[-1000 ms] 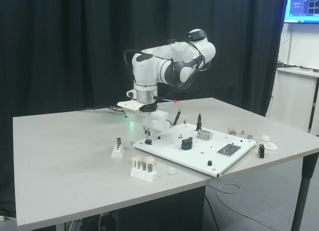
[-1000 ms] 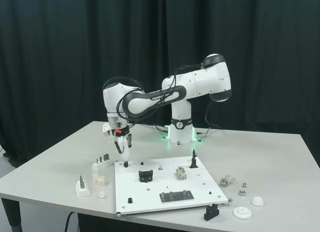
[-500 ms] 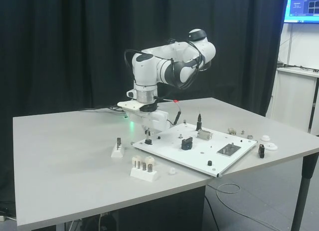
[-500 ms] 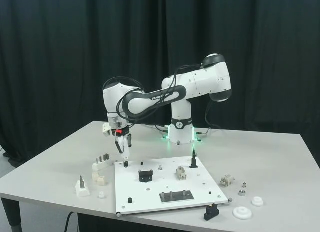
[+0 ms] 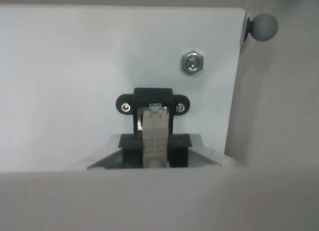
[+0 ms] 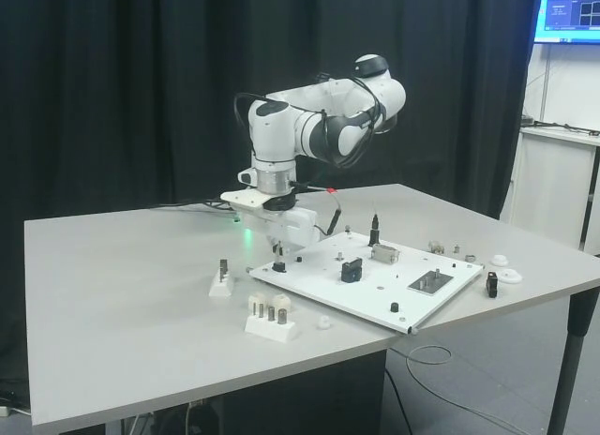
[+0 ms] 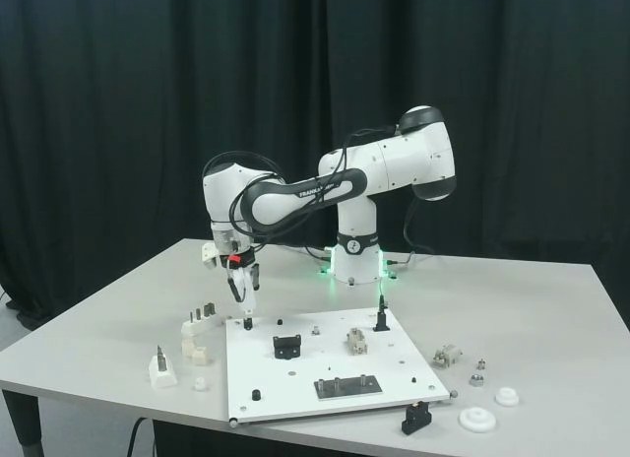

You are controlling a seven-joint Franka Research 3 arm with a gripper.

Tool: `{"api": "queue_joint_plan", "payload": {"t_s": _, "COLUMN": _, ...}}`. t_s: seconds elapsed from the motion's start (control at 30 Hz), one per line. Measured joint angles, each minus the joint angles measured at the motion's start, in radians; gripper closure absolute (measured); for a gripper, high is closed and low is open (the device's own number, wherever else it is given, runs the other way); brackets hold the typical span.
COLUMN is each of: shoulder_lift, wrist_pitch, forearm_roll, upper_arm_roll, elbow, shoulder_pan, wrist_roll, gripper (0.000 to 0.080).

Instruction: Insert Ethernet.

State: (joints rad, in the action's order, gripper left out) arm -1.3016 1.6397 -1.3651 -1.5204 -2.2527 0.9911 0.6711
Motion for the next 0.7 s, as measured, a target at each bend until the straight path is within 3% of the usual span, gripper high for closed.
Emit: {"api": "queue_joint_plan", "payload": {"t_s": 0.7, "shoulder_lift": 0.0, "wrist_pitch": -0.017, "forearm_roll": 0.012, "upper_arm_roll": -0.011, "elbow": 0.0, "shoulder_pan": 0.01, "wrist_roll": -0.001, "gripper": 0.0702}}
